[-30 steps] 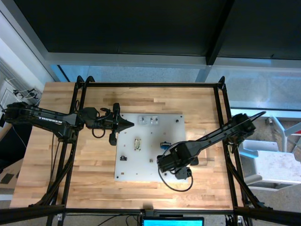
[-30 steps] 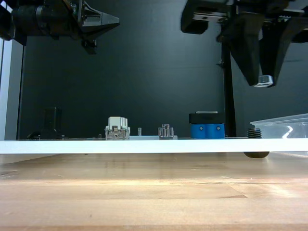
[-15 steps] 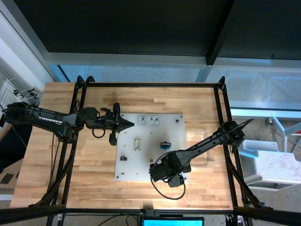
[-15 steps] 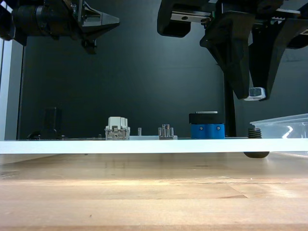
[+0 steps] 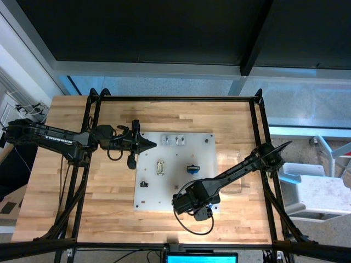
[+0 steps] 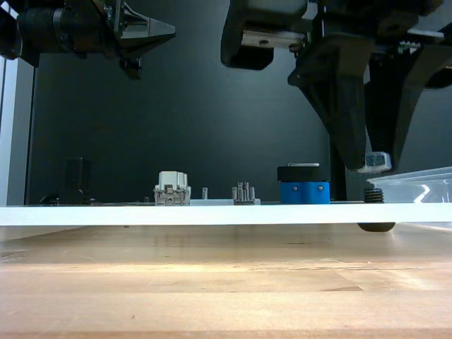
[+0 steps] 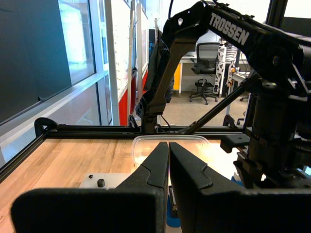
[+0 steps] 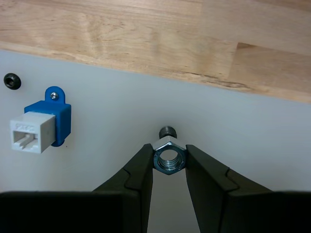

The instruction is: Pick the M12 fastener and fasten on the M12 threads

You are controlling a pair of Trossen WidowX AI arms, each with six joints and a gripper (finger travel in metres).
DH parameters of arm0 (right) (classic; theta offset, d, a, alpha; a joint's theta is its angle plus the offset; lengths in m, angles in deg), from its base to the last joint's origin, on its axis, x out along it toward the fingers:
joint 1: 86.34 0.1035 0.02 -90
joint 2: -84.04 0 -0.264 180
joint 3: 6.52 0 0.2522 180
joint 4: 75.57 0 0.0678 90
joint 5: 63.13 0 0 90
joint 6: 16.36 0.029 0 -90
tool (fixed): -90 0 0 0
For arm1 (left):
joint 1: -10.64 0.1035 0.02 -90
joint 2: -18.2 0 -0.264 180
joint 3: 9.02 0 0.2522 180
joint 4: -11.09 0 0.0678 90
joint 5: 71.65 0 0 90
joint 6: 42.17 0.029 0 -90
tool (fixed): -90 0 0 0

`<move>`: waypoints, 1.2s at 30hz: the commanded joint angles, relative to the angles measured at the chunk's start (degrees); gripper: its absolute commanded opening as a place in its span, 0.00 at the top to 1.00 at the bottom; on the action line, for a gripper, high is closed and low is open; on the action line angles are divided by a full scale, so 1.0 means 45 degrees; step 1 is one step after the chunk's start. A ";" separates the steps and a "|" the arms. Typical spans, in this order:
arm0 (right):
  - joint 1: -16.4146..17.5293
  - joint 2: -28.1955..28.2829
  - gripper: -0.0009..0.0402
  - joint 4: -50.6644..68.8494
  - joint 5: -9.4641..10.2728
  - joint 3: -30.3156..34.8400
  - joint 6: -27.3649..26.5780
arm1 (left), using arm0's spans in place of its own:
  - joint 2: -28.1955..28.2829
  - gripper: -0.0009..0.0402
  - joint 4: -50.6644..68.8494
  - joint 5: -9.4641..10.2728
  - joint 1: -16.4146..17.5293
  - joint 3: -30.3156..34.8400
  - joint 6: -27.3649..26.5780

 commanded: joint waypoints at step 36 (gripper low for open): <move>-0.0019 0.0112 0.89 -0.1069 0.0087 -0.0835 0.0024 | 0.0000 0.98 -0.0005 0.0000 0.0000 0.0000 0.0000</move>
